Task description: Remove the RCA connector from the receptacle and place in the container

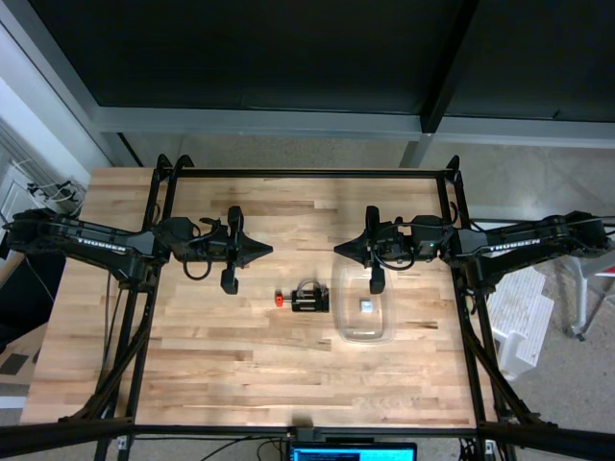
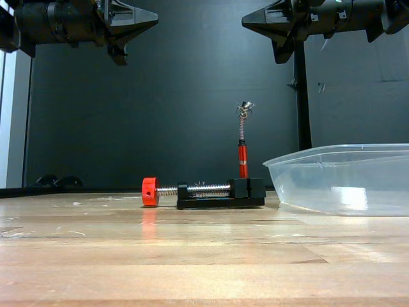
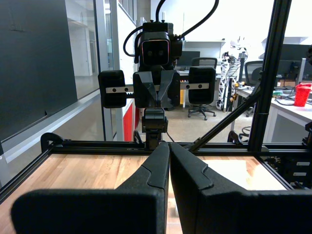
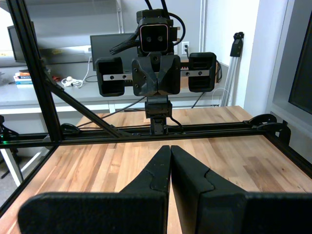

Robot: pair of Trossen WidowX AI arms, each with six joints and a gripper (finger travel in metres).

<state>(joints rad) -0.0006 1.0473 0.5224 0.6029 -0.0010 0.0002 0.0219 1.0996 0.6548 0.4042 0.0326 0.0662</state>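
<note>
Clear, shallow rect. plastic tray (image 1: pixel 380 327) w/ rounded corners, right of centre on the table. Inside: one small white square piece (image 1: pixel 366 305), flat on the bottom. Just left of the tray, not touching it: small black blocky clamp fixture (image 2: pixel 220 194) w/ red-orange knob (image 2: pixel 149 191) sticking out to the left. Upright in that block: thin RCA plug (image 2: pixel 242 148), red barrel below, silvery spring and frayed tip above. Seated in the block, outside the tray.

Light butcher-block wood tabletop (image 1: pixel 240 375) w/ black metal frame (image 1: pixel 307 174) round it. Dark wall panel (image 2: pixel 192 96) behind. Office chairs (image 3: pixel 200 112) beyond the frame in left wrist view, dark monitor (image 4: pixel 105 44) in right wrist view.

Left gripper (image 1: pixel 267 251): fingers pressed together, gripping nothing, high over the table, level, pointing right. Right gripper (image 1: pixel 338 250): likewise clenched on nothing, pointing left, facing the other across a gap. Plug well below both, roughly between the tips and nearer the table's near edge; touched by neither.
</note>
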